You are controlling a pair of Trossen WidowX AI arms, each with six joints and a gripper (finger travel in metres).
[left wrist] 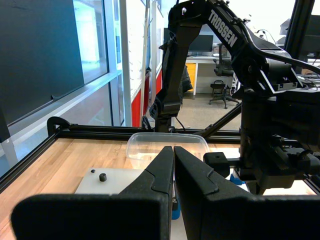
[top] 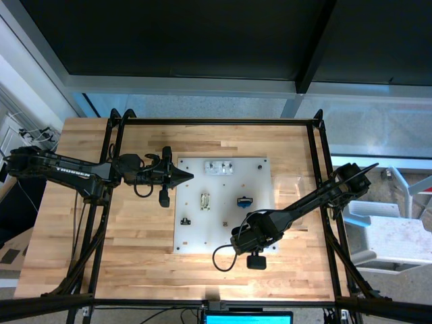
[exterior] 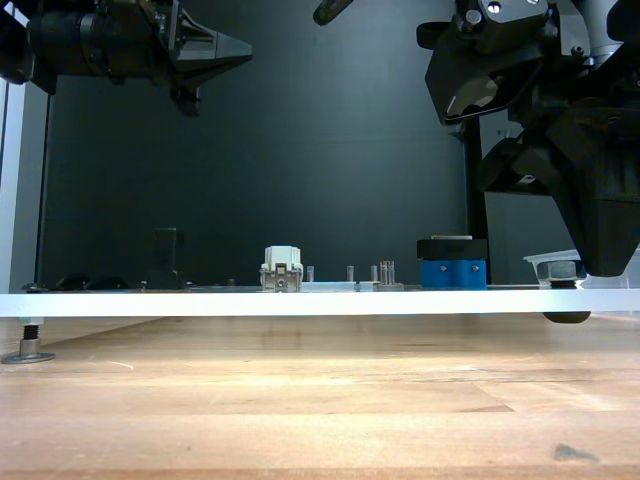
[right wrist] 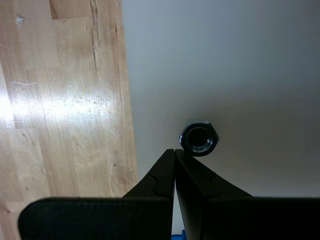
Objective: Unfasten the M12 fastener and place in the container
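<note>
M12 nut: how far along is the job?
Done: nothing yet; the clear tray looks empty. In hand: the right gripper is shut and empty, tips beside the silver nut, which the low view shows raised off the white board, apparently on its stud. Remaining: unscrew it and carry it to the tray. The left gripper hangs shut, high over the board's left edge.

White board (top: 196,239); plank-striped wood table (top: 148,270); black left tool (top: 192,177), right tool (right wrist: 174,150); silver nut (exterior: 558,270); blue block (exterior: 452,274).
</note>
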